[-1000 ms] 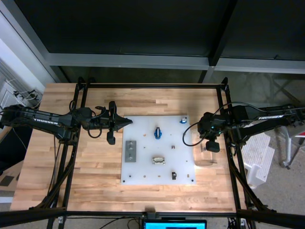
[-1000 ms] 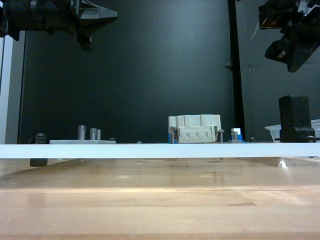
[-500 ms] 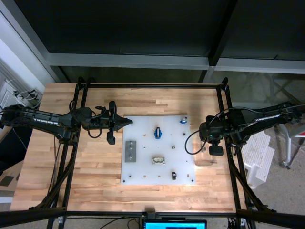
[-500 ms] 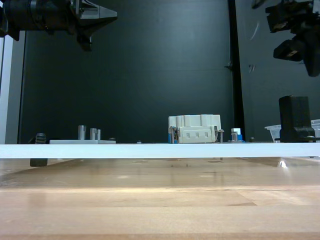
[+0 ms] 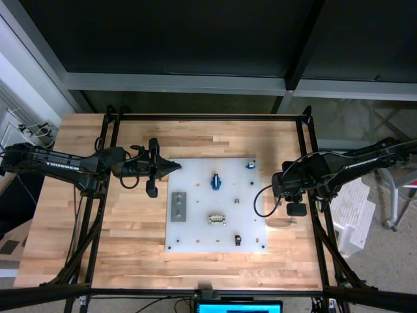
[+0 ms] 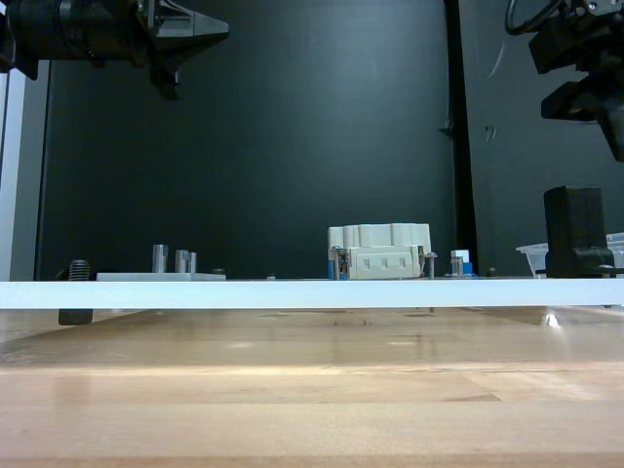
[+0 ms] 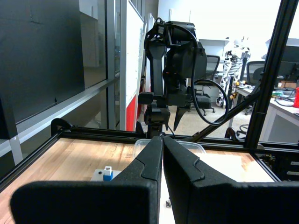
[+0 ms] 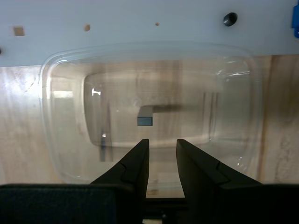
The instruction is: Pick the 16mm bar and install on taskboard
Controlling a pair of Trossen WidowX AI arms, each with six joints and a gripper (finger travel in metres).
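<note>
high: even overhead light, table bright, upper frame dark | low: background black, foreground soft | left wrist: white wall blown out, left gripper blurred | right wrist: glare specks on clear tray, right gripper dark

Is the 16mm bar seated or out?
Out: 16mm bar lies free in clear tray below open right gripper; shut left gripper hovers over board's left edge.
</note>
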